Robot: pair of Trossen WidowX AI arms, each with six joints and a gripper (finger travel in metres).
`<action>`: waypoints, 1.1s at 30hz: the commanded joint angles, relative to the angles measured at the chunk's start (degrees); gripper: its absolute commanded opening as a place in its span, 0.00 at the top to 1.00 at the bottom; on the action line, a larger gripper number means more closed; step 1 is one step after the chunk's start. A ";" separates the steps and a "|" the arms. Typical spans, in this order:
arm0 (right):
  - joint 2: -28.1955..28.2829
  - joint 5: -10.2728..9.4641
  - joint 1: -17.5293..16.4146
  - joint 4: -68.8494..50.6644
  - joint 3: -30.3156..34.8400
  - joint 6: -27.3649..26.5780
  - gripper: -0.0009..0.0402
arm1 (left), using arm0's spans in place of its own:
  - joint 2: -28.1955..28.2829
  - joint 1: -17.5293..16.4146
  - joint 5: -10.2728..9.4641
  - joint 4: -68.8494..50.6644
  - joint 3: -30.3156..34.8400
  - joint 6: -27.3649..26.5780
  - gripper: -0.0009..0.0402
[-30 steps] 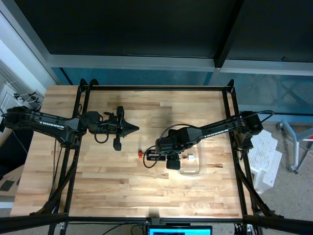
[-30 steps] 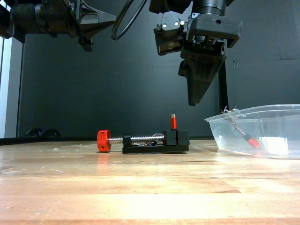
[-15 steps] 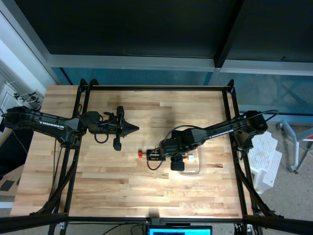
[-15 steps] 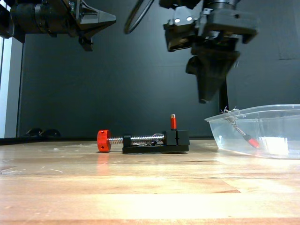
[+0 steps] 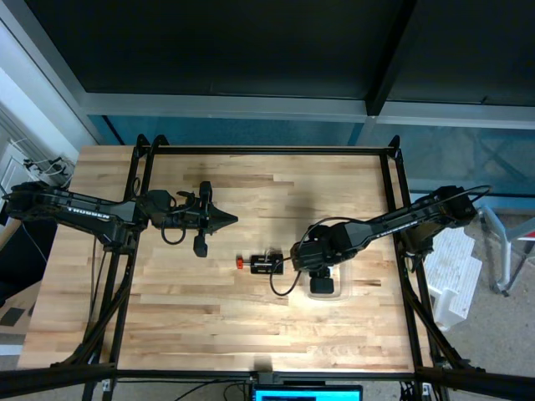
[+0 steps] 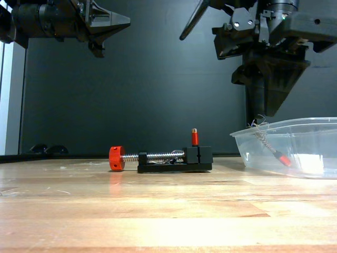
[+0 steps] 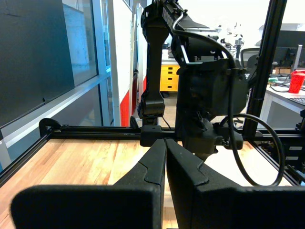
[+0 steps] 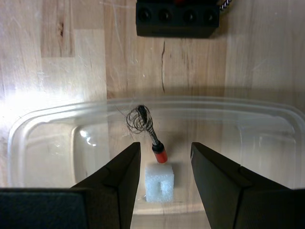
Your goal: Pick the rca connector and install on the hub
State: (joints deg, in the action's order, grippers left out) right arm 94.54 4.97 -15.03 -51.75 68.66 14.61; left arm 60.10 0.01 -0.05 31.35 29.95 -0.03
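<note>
The right tool (image 8: pixel 163 151) is hanging over the clear tray (image 6: pixel 310 138), which is sitting on the counter (image 5: pixel 192 309) just right of the hub (image 6: pixel 176 158). Its fingers are spread wide apart and holding nothing. The rca connector (image 8: pixel 153 141) is lying inside the tray, slanted, with its frayed wire end raised toward the tray's left wall and its red tip lower, almost touching a white foam piece (image 8: pixel 159 187).

The step in hand looks like the pick. To do it well, the tool should be coming straight down with the connector's stiff body centred between the fingers – not the wire tuft, which would likely slip. The foam piece is close enough to get pinched along with it, so the fingers should be closing just above the red tip. After that, lifting clear of the tray's rim before heading left to the hub seems wise.

The left tool (image 5: pixel 227 220) is parked high over the counter's left side, fingers pressed together, well apart from the work.
</note>
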 commanded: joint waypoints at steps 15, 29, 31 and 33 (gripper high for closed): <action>-0.26 0.00 -1.27 6.38 -4.79 -3.02 0.63 | 0.02 -0.02 0.00 0.02 0.00 0.02 0.98; 1.53 -0.04 -1.25 12.46 -7.58 -3.61 0.63 | 0.02 -0.02 0.00 0.02 0.00 0.02 0.98; 1.51 -0.02 -1.22 12.70 -7.76 -3.61 0.63 | 0.02 0.00 0.00 0.04 0.00 0.02 0.98; 1.51 -0.04 -1.20 13.31 -8.07 -3.61 0.65 | 0.02 0.00 0.00 0.02 0.00 0.02 0.98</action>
State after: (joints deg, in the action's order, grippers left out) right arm 96.05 4.93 -16.25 -38.83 60.77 10.98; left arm 60.10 0.01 -0.05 31.38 29.93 -0.01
